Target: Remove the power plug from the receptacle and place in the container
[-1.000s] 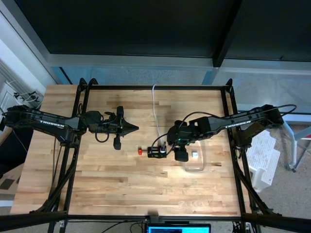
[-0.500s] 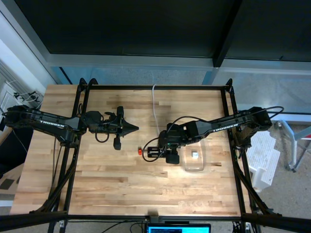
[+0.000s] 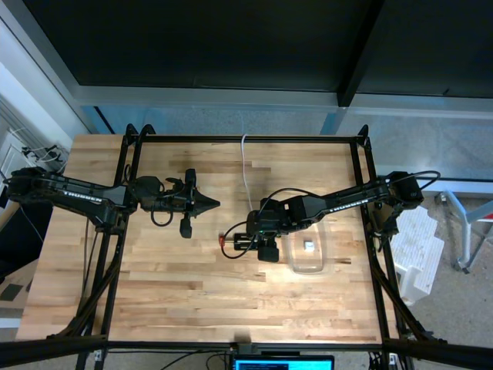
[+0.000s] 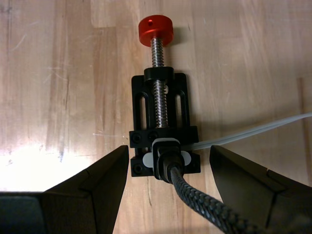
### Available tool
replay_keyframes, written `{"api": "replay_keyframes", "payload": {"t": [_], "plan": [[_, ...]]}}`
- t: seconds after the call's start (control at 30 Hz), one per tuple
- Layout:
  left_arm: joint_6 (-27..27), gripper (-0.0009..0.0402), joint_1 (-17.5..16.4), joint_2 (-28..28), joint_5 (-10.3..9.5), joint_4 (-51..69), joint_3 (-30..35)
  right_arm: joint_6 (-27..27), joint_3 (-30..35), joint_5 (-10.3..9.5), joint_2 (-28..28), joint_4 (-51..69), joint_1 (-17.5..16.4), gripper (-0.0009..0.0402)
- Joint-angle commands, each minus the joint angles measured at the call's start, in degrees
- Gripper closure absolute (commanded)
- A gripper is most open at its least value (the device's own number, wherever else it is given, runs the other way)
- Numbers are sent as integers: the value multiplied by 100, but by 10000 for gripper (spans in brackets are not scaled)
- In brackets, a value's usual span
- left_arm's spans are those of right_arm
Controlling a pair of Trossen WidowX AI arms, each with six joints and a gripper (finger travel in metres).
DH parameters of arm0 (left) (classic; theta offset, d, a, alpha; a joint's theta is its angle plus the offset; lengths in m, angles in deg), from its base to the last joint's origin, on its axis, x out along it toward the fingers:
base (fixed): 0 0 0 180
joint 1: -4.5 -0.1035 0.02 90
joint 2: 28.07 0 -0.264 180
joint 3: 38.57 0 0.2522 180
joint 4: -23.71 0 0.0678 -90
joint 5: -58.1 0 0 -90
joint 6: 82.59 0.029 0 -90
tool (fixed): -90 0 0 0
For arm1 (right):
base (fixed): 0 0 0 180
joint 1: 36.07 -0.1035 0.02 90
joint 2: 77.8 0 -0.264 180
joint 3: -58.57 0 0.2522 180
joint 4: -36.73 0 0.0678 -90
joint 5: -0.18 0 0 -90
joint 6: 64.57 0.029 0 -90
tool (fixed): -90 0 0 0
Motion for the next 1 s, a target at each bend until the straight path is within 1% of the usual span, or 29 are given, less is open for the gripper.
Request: {"api": "replay_keyframes", "payload": {"t": [0.03,0.23,0.67,0.83,1.0], "plan": [[0,393,0,2,2,-2,2,-7,-39,20,-2,7,0,161],[0,393,-2,2,2,-2,2,-4,-133,31,-2,-96,0,165],[0,393,-2,2,2,-2,2,-4,-192,31,-2,-199,0,213],[0,393,0,2,0,-2,2,-4,-192,31,-2,-199,0,240],[0,393,0,2,2,-2,2,-4,-192,31,-2,-203,0,279]]}}
